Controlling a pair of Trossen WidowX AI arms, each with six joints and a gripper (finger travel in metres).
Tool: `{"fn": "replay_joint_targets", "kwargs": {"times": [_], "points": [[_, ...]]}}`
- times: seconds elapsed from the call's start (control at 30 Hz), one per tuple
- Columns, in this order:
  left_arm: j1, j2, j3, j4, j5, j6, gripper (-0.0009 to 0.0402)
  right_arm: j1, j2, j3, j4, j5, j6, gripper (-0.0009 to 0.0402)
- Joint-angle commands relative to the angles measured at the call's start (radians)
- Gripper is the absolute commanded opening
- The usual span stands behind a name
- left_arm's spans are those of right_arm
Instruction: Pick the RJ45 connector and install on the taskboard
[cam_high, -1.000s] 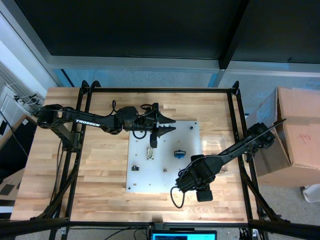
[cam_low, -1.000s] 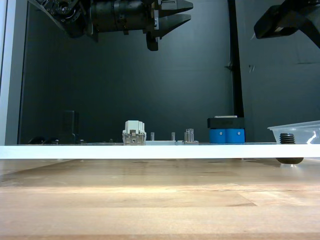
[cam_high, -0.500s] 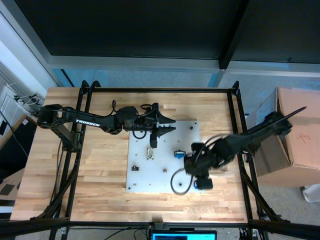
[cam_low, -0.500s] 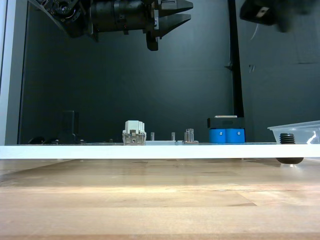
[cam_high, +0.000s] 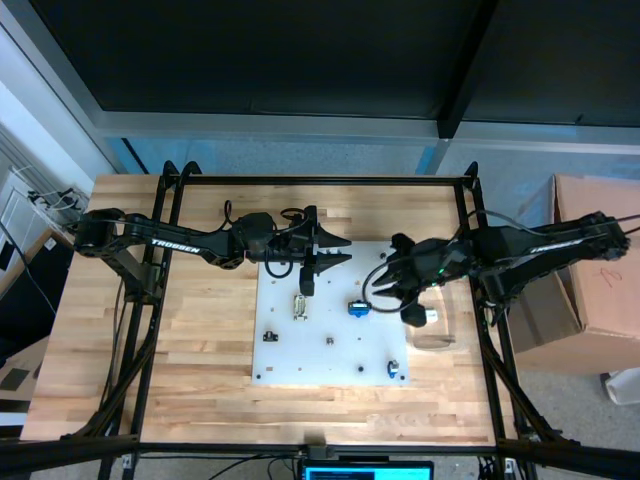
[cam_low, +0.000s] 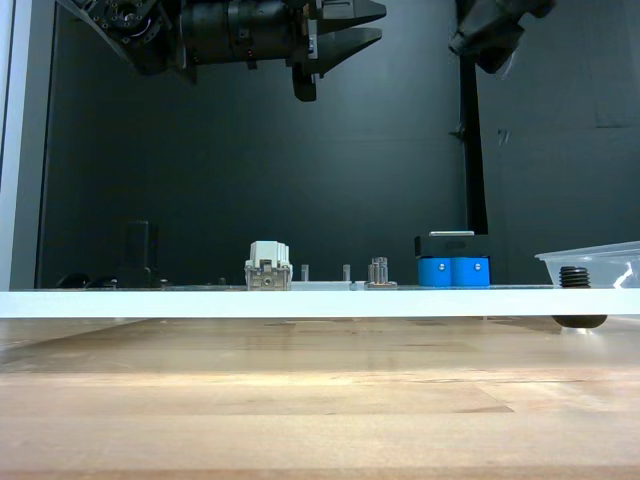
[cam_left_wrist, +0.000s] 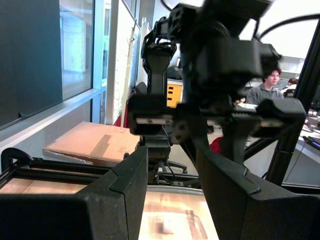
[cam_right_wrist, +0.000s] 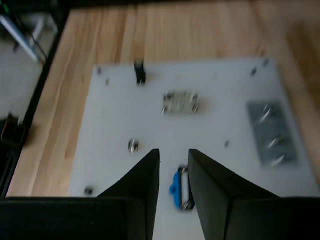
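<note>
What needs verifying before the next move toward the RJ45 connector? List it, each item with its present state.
1. State of left hand: ok, open and empty, hanging high over the far part of the flat white task board.
2. State of right hand: ok, fingers apart with nothing between them, raised above the board.
3. RJ45 connector located: cannot tell; neither hand holds it.
4. Ground below the right hand: ok, a small blue block sits on the board there, showing past the fingers.
5. Contents of the clear plastic tray beside the board's right edge: cannot tell.
</note>
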Motion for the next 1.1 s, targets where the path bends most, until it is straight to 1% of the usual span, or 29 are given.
{"fn": "replay_joint_targets", "kwargs": {"times": [0.03,0.13,0.2,0.23,0.3,0.33,0.37,0.4,0.5,0.57,0.67,0.7,0.87,0.97,1.1], "points": [[0.000,0.000,0.000,-0.001,0.001,-0.004,0.0131,-0.035,-0.063,-0.057,0.106,-0.001,-0.035,0.0056],[0.000,-0.001,0.000,-0.006,0.019,-0.019,0.0130,-0.057,-0.117,-0.107,0.208,-0.003,-0.069,0.0041],[0.001,-0.018,0.000,-0.041,0.011,-0.020,0.0114,-0.075,-0.153,-0.140,0.273,-0.002,-0.095,0.0029],[0.001,-0.031,0.000,-0.074,0.003,-0.018,0.0095,-0.085,-0.169,-0.158,0.310,-0.003,-0.105,0.0022],[0.001,-0.066,0.000,-0.149,0.000,0.005,0.0042,-0.108,-0.205,-0.202,0.396,-0.013,-0.118,0.0006],[0.001,-0.085,-0.003,-0.182,0.006,0.024,0.0009,-0.120,-0.220,-0.226,0.442,-0.027,-0.127,-0.0003],[0.000,-0.106,-0.011,-0.197,0.012,0.036,-0.0005,-0.134,-0.236,-0.251,0.488,-0.047,-0.130,-0.0001],[0.000,-0.130,-0.024,-0.195,0.009,0.037,0.0004,-0.151,-0.251,-0.276,0.533,-0.070,-0.130,0.0002],[0.001,-0.208,-0.080,-0.188,-0.004,0.036,-0.0003,-0.196,-0.275,-0.348,0.669,-0.137,-0.125,-0.0001],[0.002,-0.257,-0.126,-0.185,-0.013,0.035,0.0000,-0.218,-0.277,-0.388,0.743,-0.169,-0.123,0.0000],[0.002,-0.322,-0.197,-0.177,-0.020,0.033,-0.0001,-0.235,-0.274,-0.425,0.821,-0.171,-0.119,0.0000],[0.002,-0.341,-0.218,-0.180,-0.029,0.032,-0.0001,-0.237,-0.272,-0.433,0.837,-0.171,-0.119,0.0000],[0.004,-0.409,-0.302,-0.178,-0.042,0.024,-0.0001,-0.241,-0.272,-0.461,0.894,-0.162,-0.126,0.0000],[0.008,-0.434,-0.327,-0.177,-0.047,0.023,-0.0001,-0.249,-0.272,-0.484,0.920,-0.147,-0.117,0.0000],[0.008,-0.450,-0.331,-0.178,-0.050,0.023,-0.0001,-0.274,-0.272,-0.509,0.927,-0.148,-0.099,0.0000]]}}
